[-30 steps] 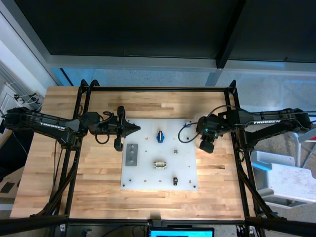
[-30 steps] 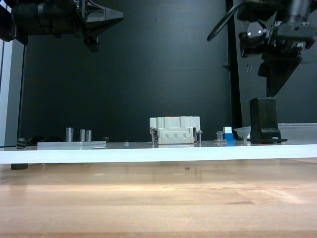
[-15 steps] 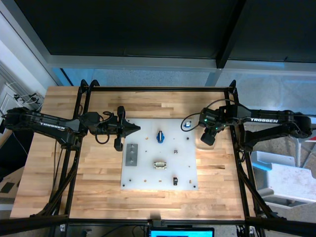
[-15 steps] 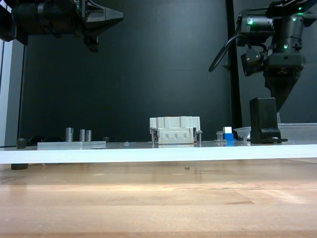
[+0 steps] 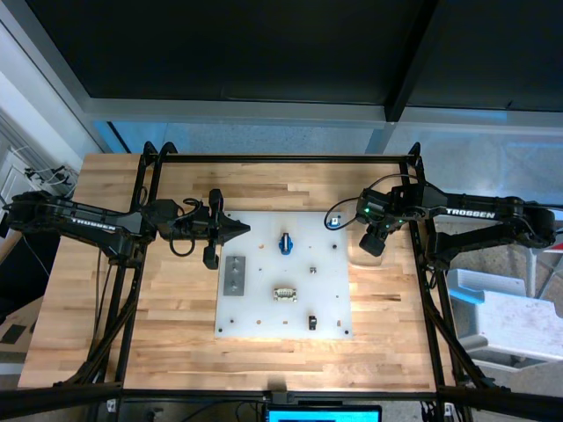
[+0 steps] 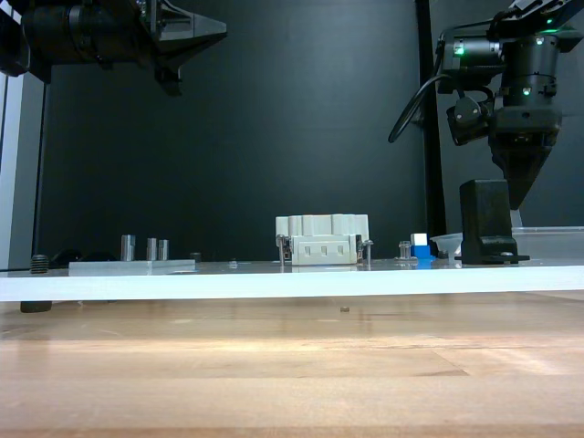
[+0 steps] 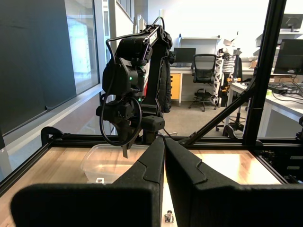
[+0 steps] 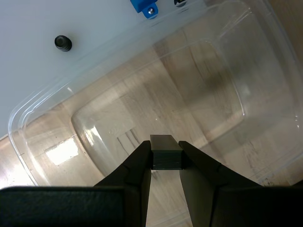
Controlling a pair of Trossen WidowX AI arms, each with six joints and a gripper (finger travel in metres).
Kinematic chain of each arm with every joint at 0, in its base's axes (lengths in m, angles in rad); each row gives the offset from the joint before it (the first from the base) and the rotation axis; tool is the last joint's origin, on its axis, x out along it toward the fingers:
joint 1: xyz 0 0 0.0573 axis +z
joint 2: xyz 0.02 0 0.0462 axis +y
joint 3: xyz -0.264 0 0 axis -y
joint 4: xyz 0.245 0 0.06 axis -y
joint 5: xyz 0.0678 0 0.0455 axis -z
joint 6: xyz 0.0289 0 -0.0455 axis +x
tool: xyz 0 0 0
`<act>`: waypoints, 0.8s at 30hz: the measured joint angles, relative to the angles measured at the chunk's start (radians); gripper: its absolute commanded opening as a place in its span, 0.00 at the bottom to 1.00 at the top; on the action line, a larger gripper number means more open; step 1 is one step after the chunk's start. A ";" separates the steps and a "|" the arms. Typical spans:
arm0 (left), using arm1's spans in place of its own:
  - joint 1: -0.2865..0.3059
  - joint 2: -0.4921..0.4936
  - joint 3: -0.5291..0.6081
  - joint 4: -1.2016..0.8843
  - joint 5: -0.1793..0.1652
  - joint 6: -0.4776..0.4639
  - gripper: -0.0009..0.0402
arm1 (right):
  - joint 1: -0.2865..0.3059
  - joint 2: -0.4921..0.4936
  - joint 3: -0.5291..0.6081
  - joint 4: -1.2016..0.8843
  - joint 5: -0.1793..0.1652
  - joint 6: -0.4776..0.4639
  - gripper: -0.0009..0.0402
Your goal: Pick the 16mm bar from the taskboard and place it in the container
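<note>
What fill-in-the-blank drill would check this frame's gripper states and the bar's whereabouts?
The right gripper is shut on the ____. It hangs directly above the clear ____. The left gripper, raised near the far-left corner of the taskboard, has its fingers ____.
Missing words: 16mm bar; container; shut.

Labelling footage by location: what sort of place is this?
Likely a robotics lab in an office: monitors and a chair stand behind a framed wooden table. The left gripper hovers at the taskboard's edge; the right gripper holds the bar over the container.
</note>
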 measured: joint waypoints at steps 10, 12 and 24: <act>0.000 0.000 0.000 0.000 0.000 0.000 0.02 | 0.001 0.001 0.000 0.000 0.000 -0.026 0.30; 0.000 0.000 0.000 0.000 0.000 0.000 0.02 | 0.000 0.001 0.000 0.000 0.000 -0.026 0.36; 0.000 0.000 0.000 0.000 0.000 0.000 0.02 | 0.001 0.001 0.000 0.000 0.079 -0.028 0.60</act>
